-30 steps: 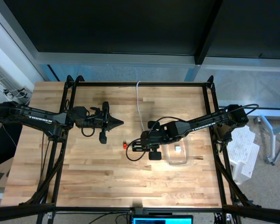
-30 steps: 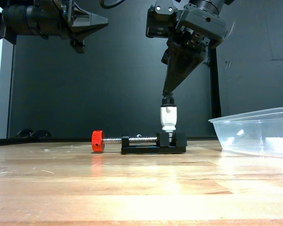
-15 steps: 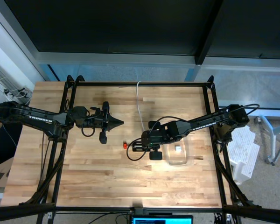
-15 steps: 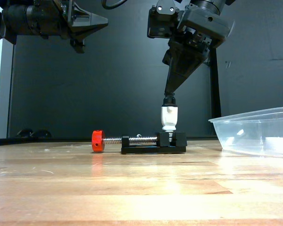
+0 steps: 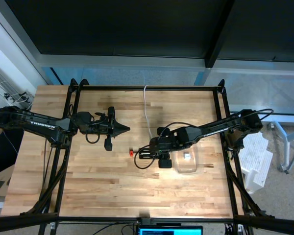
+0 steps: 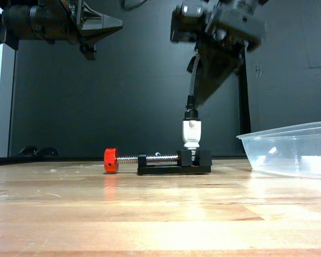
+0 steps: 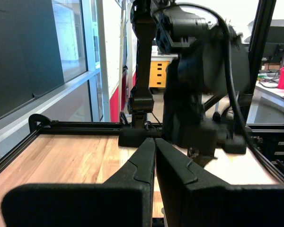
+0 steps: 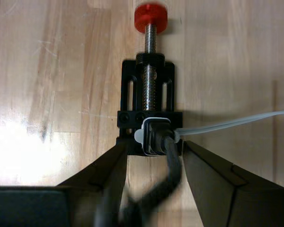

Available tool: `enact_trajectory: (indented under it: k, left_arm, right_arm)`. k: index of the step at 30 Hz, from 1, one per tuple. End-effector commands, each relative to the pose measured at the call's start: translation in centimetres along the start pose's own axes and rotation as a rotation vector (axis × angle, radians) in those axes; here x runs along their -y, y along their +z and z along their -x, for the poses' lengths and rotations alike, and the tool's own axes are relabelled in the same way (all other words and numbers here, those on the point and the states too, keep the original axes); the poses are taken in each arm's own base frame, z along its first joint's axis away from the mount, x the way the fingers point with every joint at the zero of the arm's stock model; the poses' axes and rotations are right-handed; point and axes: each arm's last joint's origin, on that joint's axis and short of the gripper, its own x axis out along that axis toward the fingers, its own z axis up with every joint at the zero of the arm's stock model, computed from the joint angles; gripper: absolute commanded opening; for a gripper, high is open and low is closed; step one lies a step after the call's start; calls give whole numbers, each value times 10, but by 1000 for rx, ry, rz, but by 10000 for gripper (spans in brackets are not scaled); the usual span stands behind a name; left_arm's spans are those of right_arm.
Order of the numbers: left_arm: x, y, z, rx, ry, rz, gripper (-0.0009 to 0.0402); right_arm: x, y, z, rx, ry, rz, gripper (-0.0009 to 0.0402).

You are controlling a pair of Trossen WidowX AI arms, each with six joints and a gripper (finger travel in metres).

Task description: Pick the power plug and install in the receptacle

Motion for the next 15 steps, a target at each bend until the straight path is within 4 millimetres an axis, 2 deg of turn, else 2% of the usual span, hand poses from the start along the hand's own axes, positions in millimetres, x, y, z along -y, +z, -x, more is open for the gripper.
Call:
enact_trajectory:
  k: [1, 15]
  left_arm:
    - [0, 0, 0, 0, 0, 0, 0]
    - [0, 0, 0, 0, 0, 0, 0]
  right_arm:
    - [2, 1, 12, 24, 3, -3, 175]
    - [10, -6, 50, 108, 39, -20, 164]
